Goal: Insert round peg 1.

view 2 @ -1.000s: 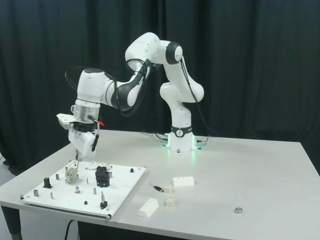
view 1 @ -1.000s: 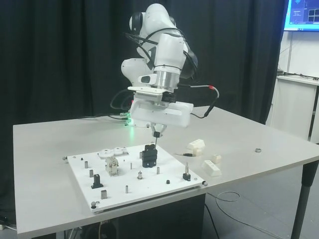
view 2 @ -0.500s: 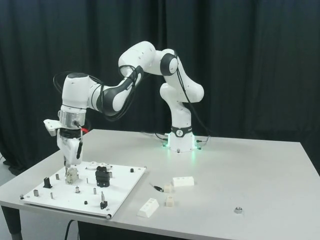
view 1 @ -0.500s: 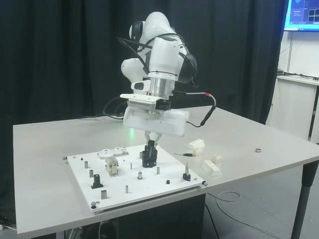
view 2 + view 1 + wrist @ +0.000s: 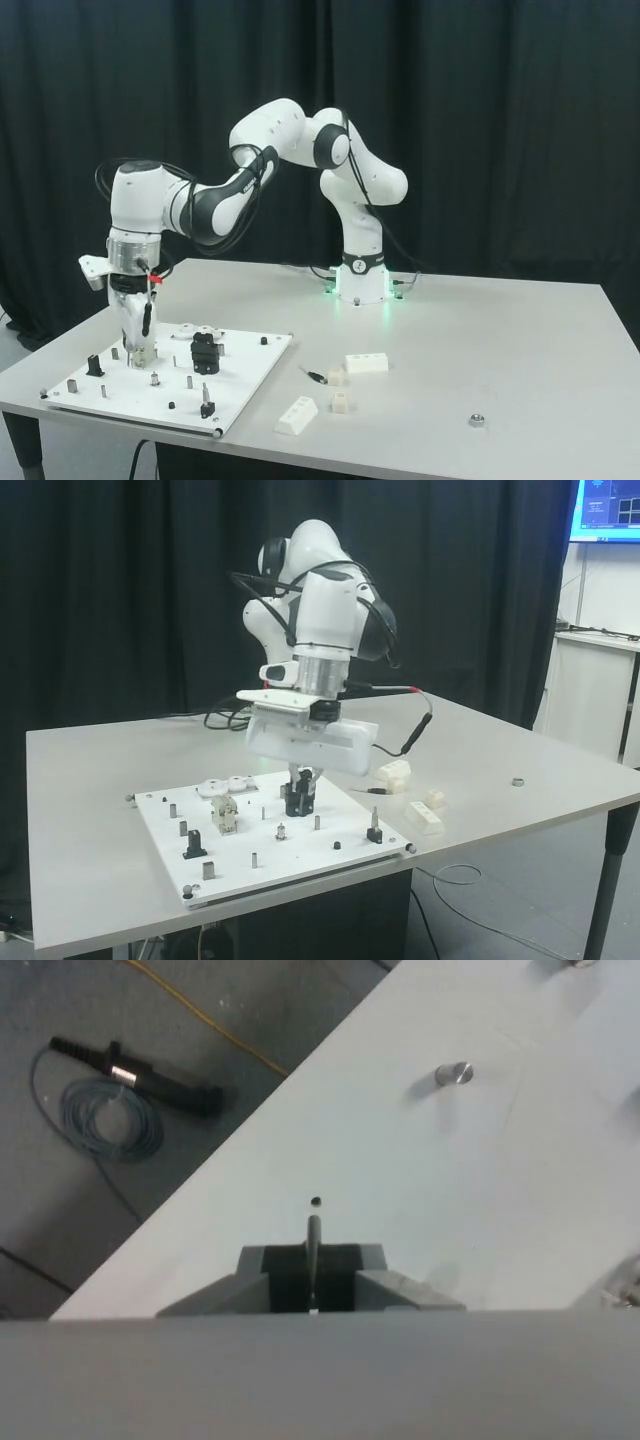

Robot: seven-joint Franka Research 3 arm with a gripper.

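In the wrist view, a thin grey metal round peg point(image 5: 314, 1250) is seen clenched between the two grey fingers of the gripper point(image 5: 313, 1285), its tip pointing down at a small dark round hole point(image 5: 316, 1201) in the smooth white board point(image 5: 420, 1190); a short shiny metal cylinder point(image 5: 455, 1073) stands apart on the same board, and a coiled grey cable point(image 5: 100, 1125) lies on the floor beyond the edge. In the first room view, the white arm point(image 5: 325, 590) is found lowered and shifted across the flat white assembly board point(image 5: 300, 865) compared with a second ago, so that the gripper point(image 5: 297, 777) now hangs close over it near a black blocky fixture point(image 5: 298, 798). In the second room view, the same descent is confirmed: the gripper point(image 5: 133, 345) has been carried toward the board's far-left part and brought almost onto its surface. The approach is judged nearly finished, with alignment over the hole and the final push still outstanding.
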